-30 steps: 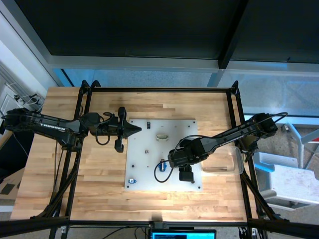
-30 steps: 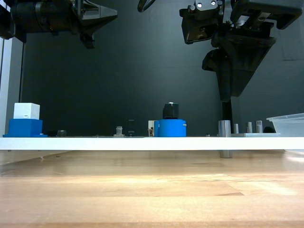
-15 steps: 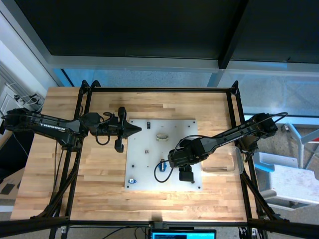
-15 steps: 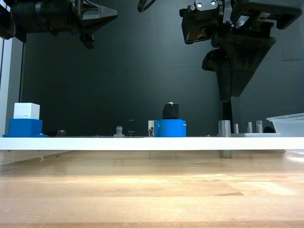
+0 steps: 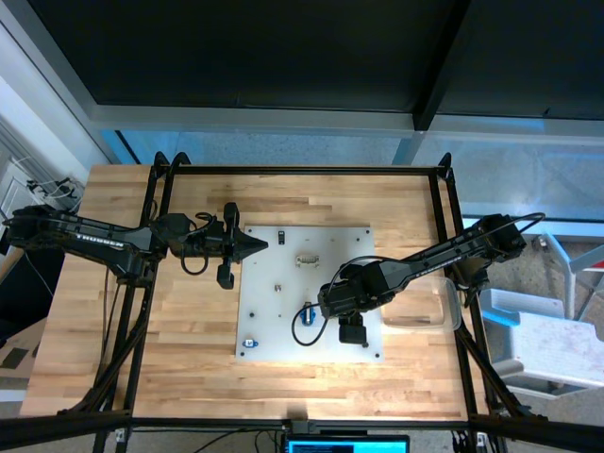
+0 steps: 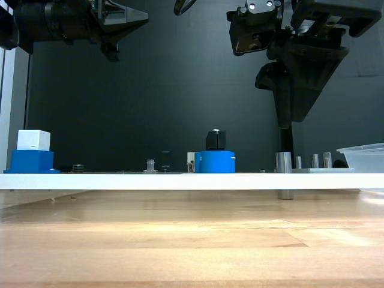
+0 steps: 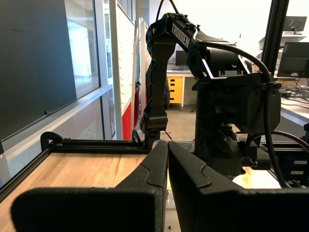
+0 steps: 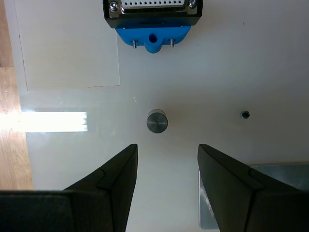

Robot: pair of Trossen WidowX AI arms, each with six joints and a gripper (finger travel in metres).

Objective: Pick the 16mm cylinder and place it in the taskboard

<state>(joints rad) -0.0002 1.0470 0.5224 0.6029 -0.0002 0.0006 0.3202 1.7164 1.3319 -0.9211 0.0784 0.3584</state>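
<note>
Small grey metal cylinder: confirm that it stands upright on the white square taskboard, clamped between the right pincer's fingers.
Not clamped. The right wrist view shows the right pincer open above the white square taskboard, with the small grey metal cylinder standing upright on it, untouched, just ahead of the pincer. The left pincer is shut and raised over the board's left edge.

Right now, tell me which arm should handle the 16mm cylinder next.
Right. The right gripper hangs open directly above the 16mm cylinder, which stands upright in the taskboard. The left gripper is shut and held high at the board's left edge, well away from the cylinder.
</note>
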